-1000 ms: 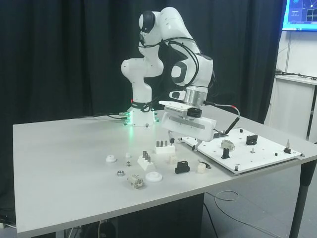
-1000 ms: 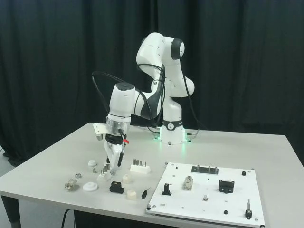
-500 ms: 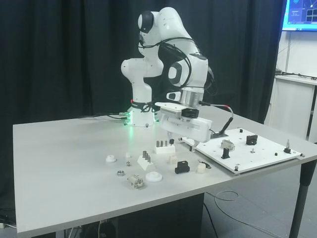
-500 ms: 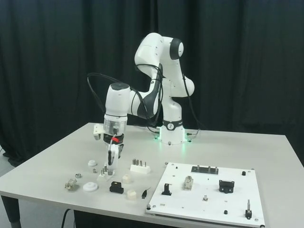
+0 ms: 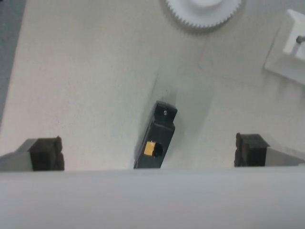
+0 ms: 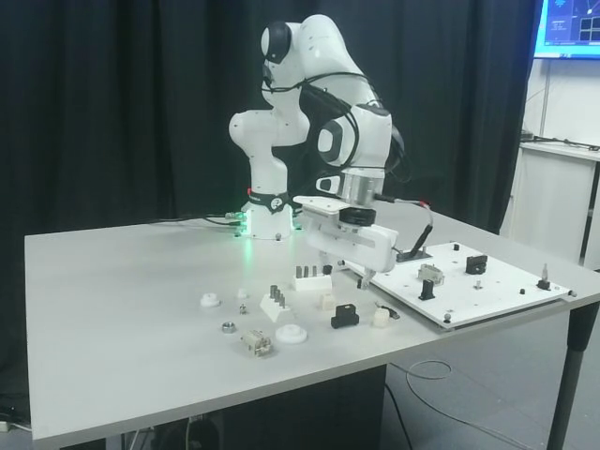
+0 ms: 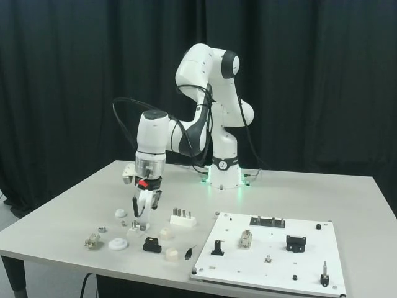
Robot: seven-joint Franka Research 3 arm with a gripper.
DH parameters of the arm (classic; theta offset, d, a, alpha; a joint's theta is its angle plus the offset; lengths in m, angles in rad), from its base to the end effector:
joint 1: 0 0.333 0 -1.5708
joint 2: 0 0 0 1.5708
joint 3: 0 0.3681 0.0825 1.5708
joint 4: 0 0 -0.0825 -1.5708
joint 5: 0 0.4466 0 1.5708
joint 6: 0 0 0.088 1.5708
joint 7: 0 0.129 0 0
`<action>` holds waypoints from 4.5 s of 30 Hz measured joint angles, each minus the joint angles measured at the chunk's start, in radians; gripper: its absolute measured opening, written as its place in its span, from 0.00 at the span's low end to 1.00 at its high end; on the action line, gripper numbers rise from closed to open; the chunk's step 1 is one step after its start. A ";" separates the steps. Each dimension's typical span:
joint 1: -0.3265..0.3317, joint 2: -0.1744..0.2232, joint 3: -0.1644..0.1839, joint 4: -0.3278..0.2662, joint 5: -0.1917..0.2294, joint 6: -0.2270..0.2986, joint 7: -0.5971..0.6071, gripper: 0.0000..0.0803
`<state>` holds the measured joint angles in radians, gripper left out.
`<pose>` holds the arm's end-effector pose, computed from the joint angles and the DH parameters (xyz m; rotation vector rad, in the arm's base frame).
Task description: Pick D-SUB.
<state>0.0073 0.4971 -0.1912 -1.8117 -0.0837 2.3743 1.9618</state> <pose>0.7200 -0.1260 0.2610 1.5903 -2.6527 0.2512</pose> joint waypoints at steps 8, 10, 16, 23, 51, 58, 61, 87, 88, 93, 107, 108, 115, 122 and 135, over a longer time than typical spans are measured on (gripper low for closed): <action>0.003 0.005 0.001 0.000 0.021 -0.010 0.062 1.00; 0.004 0.006 0.001 0.000 0.030 -0.012 0.071 1.00; 0.002 0.010 -0.001 0.003 0.056 -0.030 0.088 1.00; -0.001 0.021 -0.005 0.015 0.070 -0.064 0.122 1.00; -0.001 0.128 -0.030 0.112 0.199 -0.111 0.137 1.00; 0.001 0.138 -0.030 0.117 0.213 -0.111 0.137 1.00; 0.003 0.141 -0.030 0.117 0.216 -0.111 0.137 1.00; 0.010 0.176 -0.030 0.117 0.235 -0.061 0.135 1.00; 0.010 0.177 -0.030 0.117 0.235 -0.059 0.135 1.00; 0.010 0.181 -0.030 0.117 0.236 -0.050 0.135 1.00; 0.013 0.197 -0.038 0.111 0.236 -0.028 0.135 0.84; 0.014 0.198 -0.039 0.111 0.236 -0.026 0.135 0.84; 0.014 0.201 -0.040 0.110 0.236 -0.021 0.135 0.37; 0.014 0.202 -0.040 0.110 0.236 -0.008 0.133 0.19; 0.015 0.183 -0.051 0.122 0.236 -0.007 0.123 0.19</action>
<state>0.0219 0.6802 -0.2418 -1.6897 0.1520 2.3672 2.0851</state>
